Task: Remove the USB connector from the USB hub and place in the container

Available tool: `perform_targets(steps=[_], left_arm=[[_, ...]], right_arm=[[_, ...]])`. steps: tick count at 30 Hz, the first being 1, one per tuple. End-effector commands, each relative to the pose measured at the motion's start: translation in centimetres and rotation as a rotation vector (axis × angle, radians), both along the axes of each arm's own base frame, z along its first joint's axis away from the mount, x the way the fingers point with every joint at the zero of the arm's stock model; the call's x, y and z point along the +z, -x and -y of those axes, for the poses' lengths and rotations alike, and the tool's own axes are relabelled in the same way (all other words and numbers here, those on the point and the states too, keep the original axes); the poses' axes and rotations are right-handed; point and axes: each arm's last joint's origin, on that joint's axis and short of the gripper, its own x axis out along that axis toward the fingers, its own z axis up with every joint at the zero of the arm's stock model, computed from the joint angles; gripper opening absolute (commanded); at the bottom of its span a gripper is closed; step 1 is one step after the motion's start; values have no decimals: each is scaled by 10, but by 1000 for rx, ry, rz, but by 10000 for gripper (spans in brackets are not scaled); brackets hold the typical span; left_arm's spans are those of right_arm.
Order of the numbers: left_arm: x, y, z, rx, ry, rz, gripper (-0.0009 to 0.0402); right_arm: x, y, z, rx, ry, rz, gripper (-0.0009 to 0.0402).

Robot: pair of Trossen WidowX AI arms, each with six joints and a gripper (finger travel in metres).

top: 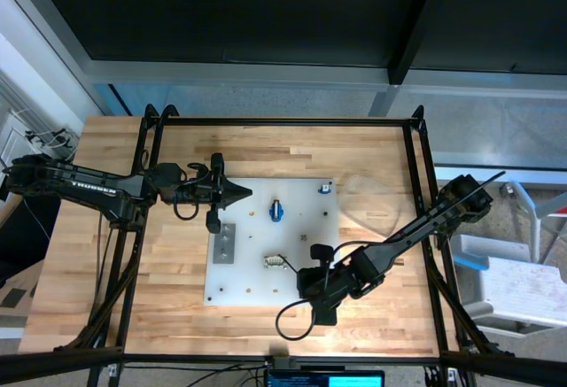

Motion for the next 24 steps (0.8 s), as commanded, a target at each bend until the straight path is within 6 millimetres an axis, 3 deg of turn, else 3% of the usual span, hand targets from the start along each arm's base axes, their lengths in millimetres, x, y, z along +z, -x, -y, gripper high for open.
perform_targets(steps=[1,7,24], left_arm=[[0,0,0,0,0,0,1],[0,0,0,0,0,0,1],[0,0,0,0,0,0,1]], right_arm=[[3,9,0,-7,-10,45,0],[-3,18,1,-10,-24,79,0],[1,18,1,0,-21,86,0]])
